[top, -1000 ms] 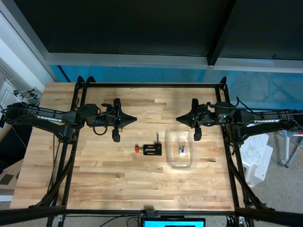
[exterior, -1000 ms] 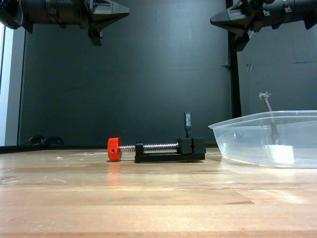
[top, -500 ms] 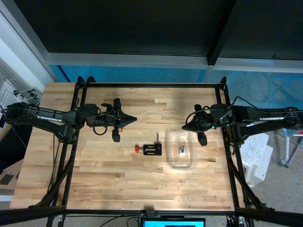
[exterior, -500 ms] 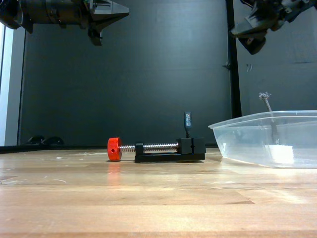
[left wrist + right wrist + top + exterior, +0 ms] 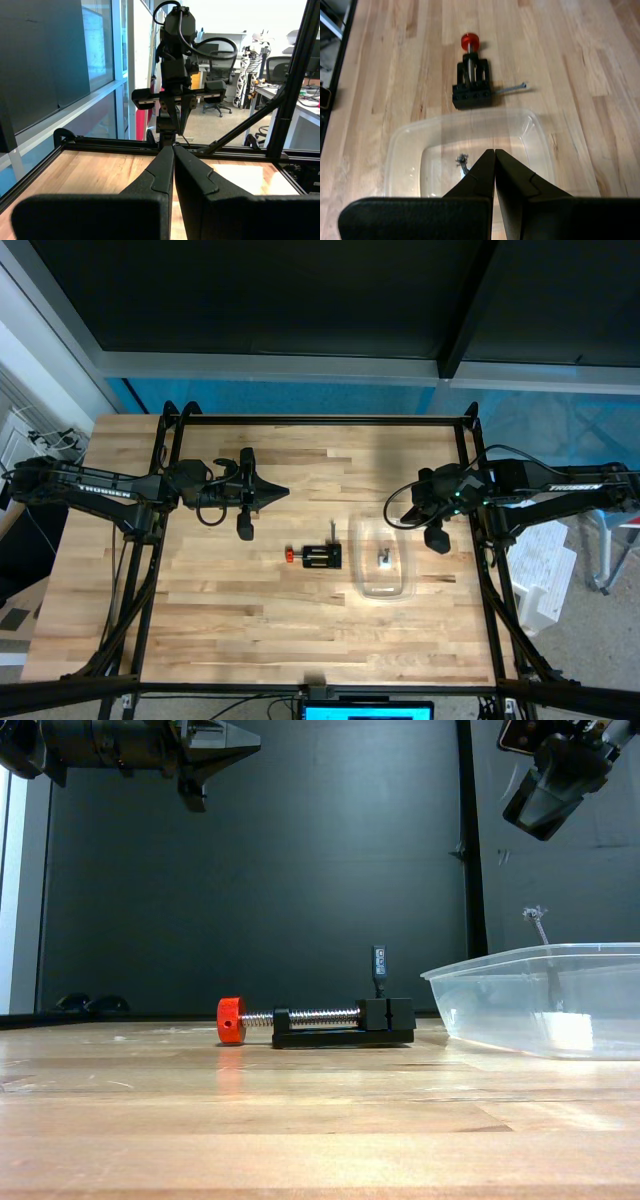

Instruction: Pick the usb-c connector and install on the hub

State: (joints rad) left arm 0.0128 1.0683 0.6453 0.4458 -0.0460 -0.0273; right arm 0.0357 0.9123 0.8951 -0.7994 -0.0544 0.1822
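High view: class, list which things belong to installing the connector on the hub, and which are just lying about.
Job: usb-c connector, in the clear tray; hub, on the table; right tool, shut, above the tray.
Lying about: clear tray; left tool, shut, parked high at left.

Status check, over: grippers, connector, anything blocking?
Left gripper shut, parked high at left. Right gripper shut, high, aimed at clear tray. Usb-c connector in tray, ungrasped. Hub beside tray; nothing in the way.
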